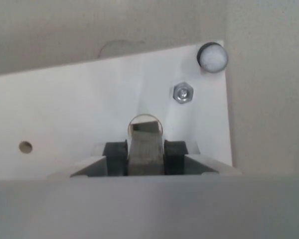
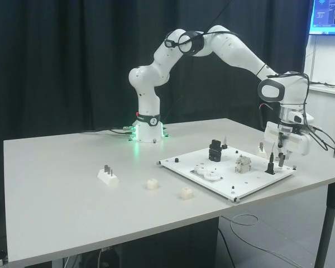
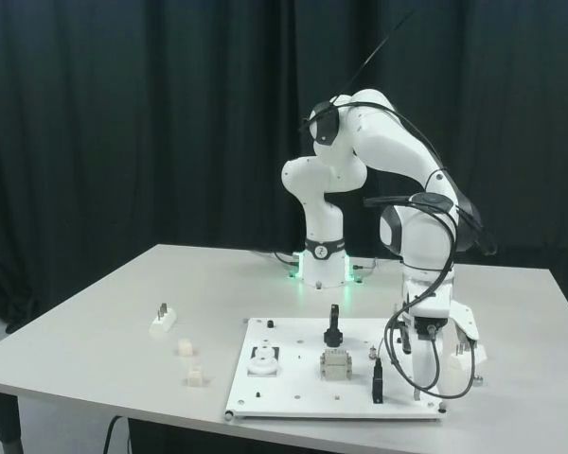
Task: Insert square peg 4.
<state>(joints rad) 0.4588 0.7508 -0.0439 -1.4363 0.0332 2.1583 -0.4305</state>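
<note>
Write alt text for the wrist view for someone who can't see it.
The end effector holds a grey square peg between black fingers, over a round hole in a white board. A hex nut and a corner foot sit nearby on the board.

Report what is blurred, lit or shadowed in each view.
Wrist view: the tool body fills the foreground out of focus, while the hex nut on the white board is sharp. First room view: green glow at the arm base. Second room view: even lighting, black curtain behind.
</note>
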